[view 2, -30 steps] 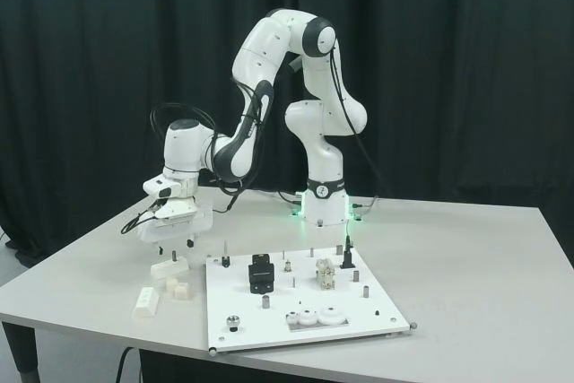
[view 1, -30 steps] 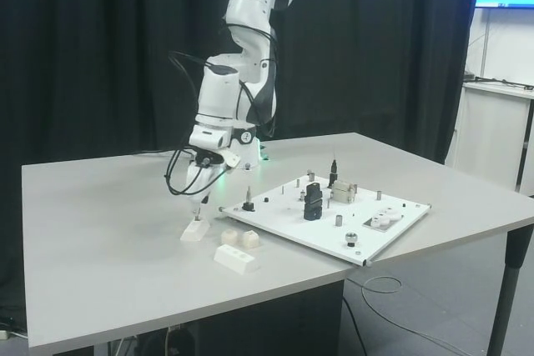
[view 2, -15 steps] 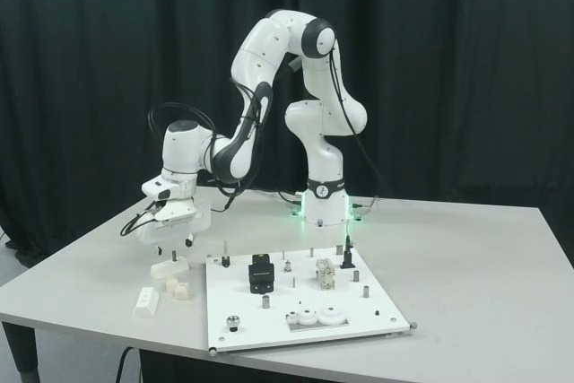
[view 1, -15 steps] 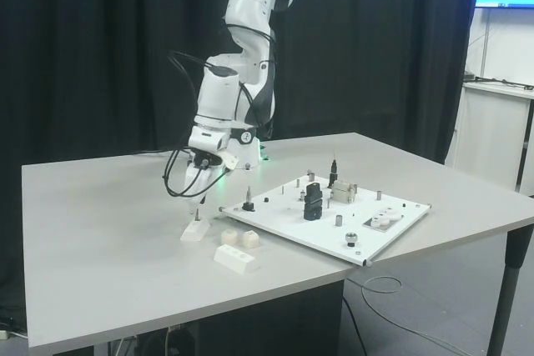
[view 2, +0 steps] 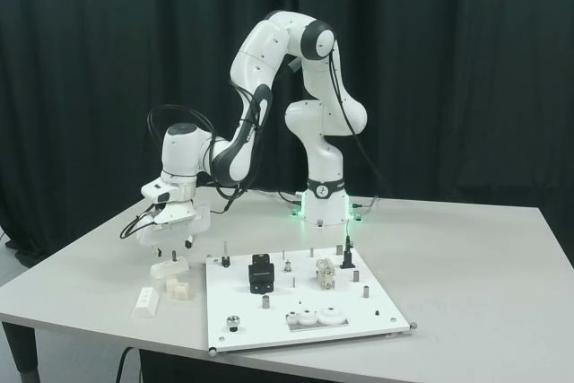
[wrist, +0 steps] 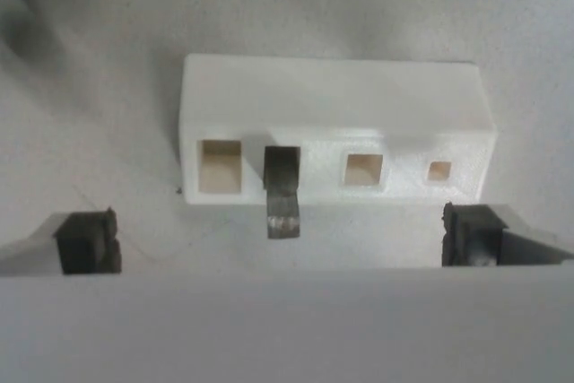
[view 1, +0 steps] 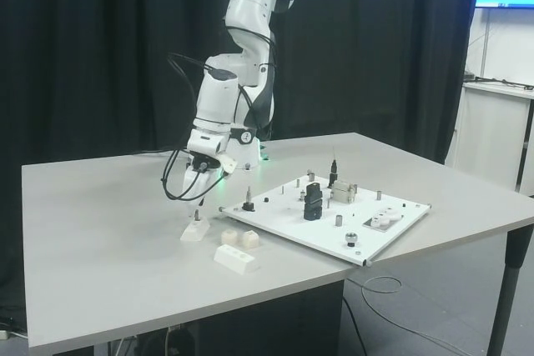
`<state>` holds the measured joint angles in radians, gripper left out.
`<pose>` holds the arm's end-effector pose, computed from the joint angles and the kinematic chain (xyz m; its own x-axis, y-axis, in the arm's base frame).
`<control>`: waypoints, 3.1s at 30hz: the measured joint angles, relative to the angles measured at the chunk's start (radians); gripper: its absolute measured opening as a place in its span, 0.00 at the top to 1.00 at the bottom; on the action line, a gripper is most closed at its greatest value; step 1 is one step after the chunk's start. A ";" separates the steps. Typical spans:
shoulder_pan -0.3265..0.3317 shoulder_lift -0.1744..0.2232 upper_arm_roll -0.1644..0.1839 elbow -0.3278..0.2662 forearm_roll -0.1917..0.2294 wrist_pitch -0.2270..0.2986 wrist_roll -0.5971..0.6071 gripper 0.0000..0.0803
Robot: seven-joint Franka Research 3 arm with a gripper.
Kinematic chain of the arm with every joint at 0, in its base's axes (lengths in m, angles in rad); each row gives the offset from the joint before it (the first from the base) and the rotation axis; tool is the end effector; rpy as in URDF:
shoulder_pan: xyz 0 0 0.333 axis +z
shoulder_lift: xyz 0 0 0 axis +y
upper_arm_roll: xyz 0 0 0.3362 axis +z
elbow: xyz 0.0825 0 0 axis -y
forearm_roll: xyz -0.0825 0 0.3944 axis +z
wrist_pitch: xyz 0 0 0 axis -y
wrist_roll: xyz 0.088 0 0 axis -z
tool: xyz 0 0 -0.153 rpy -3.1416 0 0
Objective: Place square peg 2.
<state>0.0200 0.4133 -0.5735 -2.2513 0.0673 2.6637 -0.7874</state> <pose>0.4734 -0.3073 0.1797 0.9741 0.2114 -0.0809 0.2228 -0.9582 0.1793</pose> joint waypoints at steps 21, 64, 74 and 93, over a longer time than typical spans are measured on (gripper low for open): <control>0.000 0.019 0.003 0.003 0.005 0.000 0.017 0.00; 0.000 0.033 0.013 0.017 0.023 0.001 0.038 0.03; 0.000 0.033 0.018 0.018 0.050 0.000 0.048 0.00; -0.001 0.039 0.019 0.036 0.050 -0.007 0.048 0.81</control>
<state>0.0194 0.4521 -0.5543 -2.2155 0.1176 2.6566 -0.7390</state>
